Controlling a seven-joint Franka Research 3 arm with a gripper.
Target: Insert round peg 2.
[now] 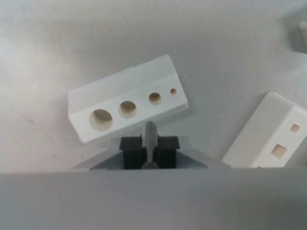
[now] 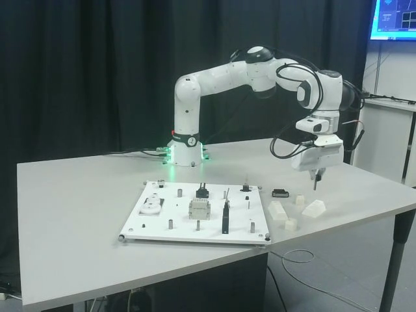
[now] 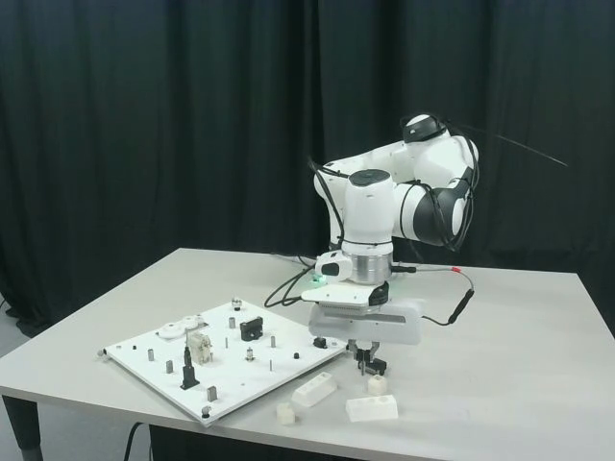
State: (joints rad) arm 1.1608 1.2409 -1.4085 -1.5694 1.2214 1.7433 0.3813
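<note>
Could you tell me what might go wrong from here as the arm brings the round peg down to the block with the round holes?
1. The block has four round holes of different widths; the peg, held in the gripper, could be lowered to the wrong one.
2. The block appears to lie loose and askew on the grey table, so an off-centre push might shove it.
3. A second block lies nearby and could be bumped.

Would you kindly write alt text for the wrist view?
The black-fingered gripper holds a grey round peg upright above a white block with four round holes of decreasing width, lying on the grey table. Beside it lies a white block with square holes.
</note>
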